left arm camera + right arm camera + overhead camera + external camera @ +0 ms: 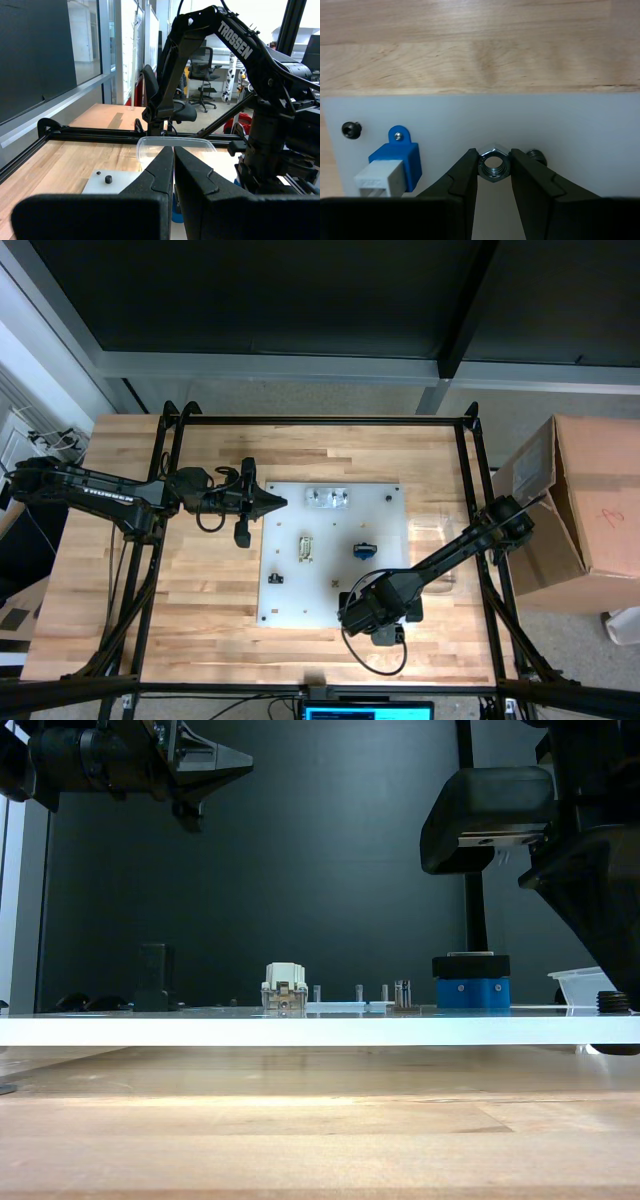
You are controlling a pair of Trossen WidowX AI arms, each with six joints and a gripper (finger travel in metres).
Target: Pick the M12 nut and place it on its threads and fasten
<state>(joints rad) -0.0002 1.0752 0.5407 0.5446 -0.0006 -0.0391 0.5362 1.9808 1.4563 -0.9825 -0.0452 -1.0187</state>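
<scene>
In the right wrist view the small silver M12 nut [493, 165] is pinched between the fingertips of my right gripper [493, 158], which is shut on it. The nut hangs above the white board [590, 130], just beside the black stud [536, 156] and clear of it. Low down, the stud [612, 1003] stands with its ribs showing and nothing on top. From above, my right gripper [372, 616] hovers over the board's near right edge and hides the nut. My left gripper [278, 502] hangs high over the board's far left edge, shut on nothing.
A clear tray [438, 540] lies to the right of the board. On the board stand a blue block [365, 551], a white connector [306, 548] and small silver posts [328, 498]. A cardboard box [580, 510] sits beyond the right frame rail.
</scene>
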